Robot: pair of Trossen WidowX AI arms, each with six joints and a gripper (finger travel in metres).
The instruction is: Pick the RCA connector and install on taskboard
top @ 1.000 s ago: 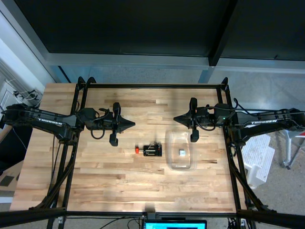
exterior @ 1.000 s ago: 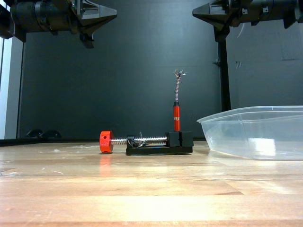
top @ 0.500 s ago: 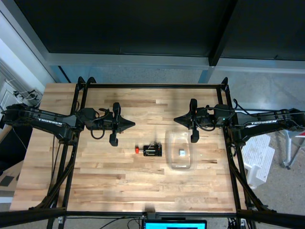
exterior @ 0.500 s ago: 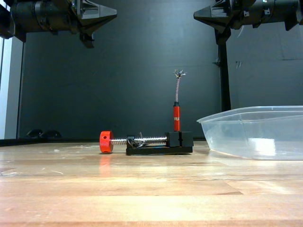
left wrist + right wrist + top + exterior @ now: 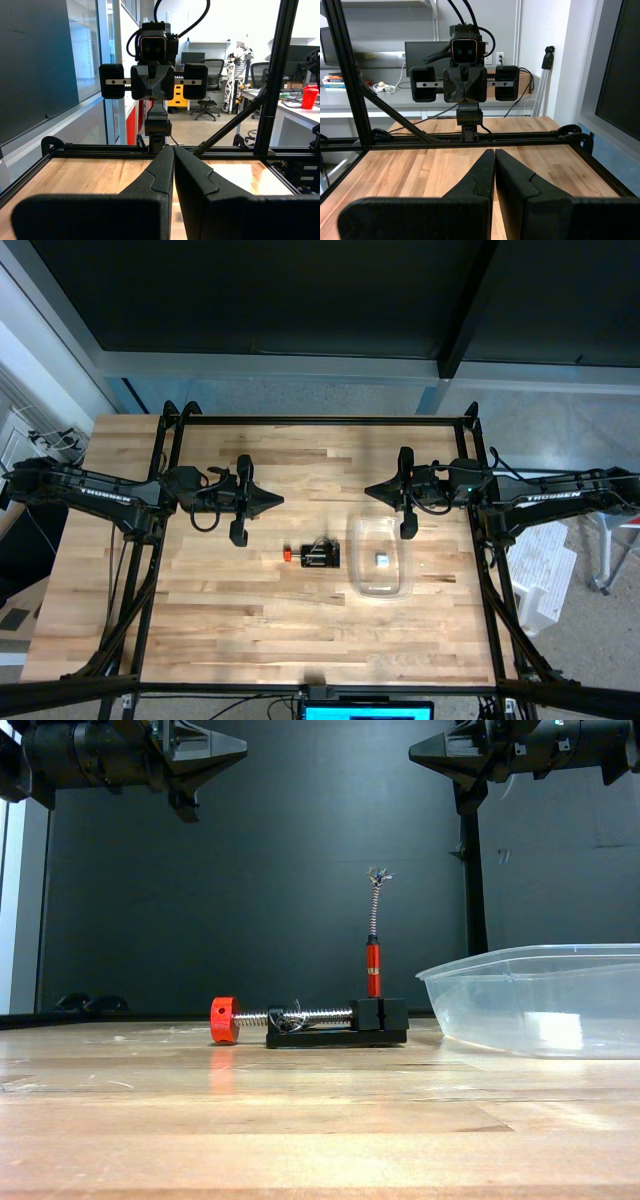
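High view: "TROSSEN" marks both arms, stretched level and inward above the wooden tabletop point(image 5: 250, 640). The left end effector point(image 5: 272, 500) and right end effector point(image 5: 372, 490) face each other, well apart.

Low view: the red cylindrical connector on braided cable point(image 5: 372, 968) stands upright on the black vise with red knob point(image 5: 380, 1017), untouched.

Wrist views: both end effectors are clenched and empty.

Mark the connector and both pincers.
connector point(image 5: 372, 965): low view, red body, standing on vise point(image 5: 380, 1017).
left pincer point(image 5: 243, 757): low view, shut tips, high at left.
right pincer point(image 5: 411, 755): low view, shut tips, high at right.
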